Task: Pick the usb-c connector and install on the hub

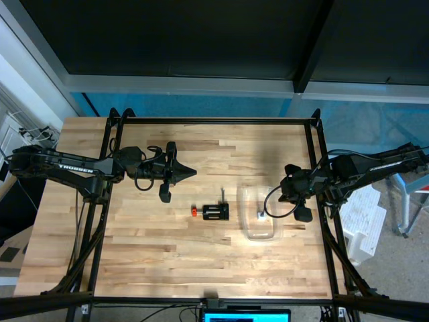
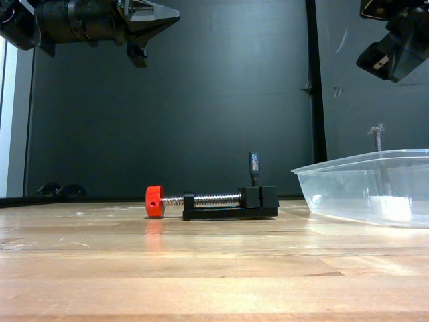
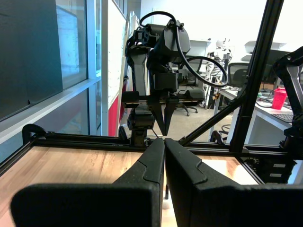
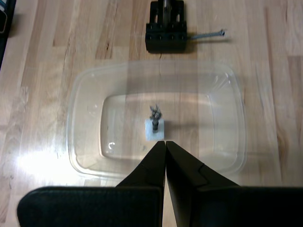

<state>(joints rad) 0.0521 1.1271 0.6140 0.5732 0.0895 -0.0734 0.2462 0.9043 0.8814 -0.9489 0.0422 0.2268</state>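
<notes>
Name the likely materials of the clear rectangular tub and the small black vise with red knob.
Clear rectangular tub: thin glossy plastic, see-through. Small black vise: probably matte metal; shiny threaded screw, red knob maybe plastic. Left gripper shut, held high; right gripper shut above tub.

I'm watching the usb-c connector, a small white block with a dark twisted stub pointing up. It's lying free on the floor of the clear tub, right of centre in the high view. The hub, slim and dark, is standing upright in the black vise, mid-frame.
</notes>
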